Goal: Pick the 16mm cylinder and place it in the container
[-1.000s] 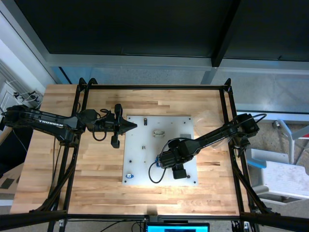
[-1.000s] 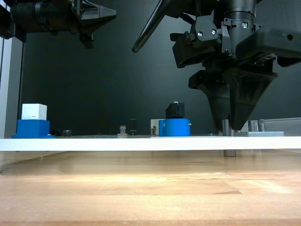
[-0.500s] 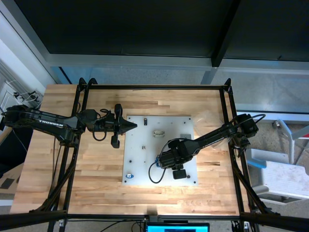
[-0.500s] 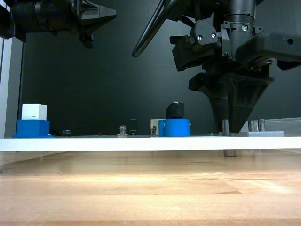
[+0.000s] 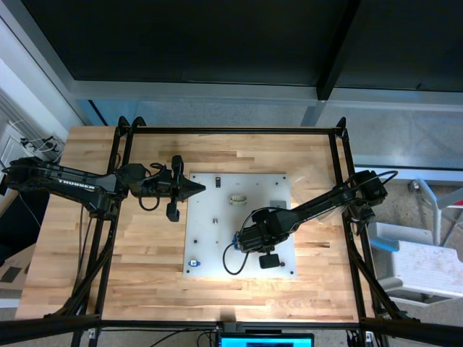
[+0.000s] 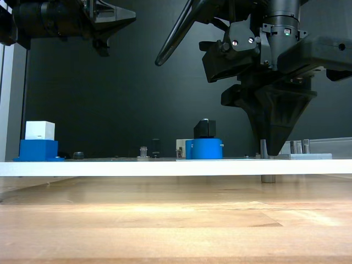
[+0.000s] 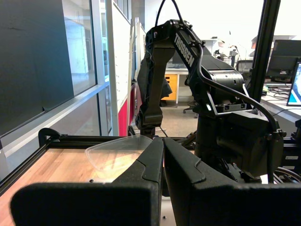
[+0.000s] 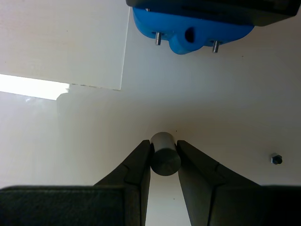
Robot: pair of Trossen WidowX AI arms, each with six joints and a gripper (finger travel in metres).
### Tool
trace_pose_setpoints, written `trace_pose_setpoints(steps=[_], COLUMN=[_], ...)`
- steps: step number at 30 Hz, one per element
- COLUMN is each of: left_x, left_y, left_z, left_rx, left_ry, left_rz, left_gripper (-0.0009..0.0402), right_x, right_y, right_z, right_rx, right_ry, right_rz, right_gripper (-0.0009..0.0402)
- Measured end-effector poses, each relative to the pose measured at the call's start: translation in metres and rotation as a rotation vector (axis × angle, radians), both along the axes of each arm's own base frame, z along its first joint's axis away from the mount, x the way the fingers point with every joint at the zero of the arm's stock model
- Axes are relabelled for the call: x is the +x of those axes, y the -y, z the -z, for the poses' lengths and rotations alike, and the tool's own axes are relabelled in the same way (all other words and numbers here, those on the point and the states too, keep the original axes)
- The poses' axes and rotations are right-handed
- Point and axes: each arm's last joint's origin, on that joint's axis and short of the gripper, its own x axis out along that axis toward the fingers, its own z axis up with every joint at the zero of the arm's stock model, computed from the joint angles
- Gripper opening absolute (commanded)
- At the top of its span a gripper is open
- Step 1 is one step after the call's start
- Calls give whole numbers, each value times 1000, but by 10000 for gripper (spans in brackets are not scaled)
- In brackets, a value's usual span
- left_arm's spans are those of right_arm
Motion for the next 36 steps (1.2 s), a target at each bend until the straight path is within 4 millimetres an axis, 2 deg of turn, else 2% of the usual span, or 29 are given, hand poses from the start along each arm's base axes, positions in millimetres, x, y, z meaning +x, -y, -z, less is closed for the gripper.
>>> trace_pose_setpoints(steps=[15,36], left_x=[0,0], left_y=[0,0], left_z=[0,0], left_rx=[0,0], left_ry=[0,0], left_rz=[0,0], left_gripper=[0,0], right_x=[-2,-34], right_y=[1,13], right_z=[-6,-66], right_rx=[3,26], right_ry=[11,84], right_rz=[0,0], right_gripper=[25,25])
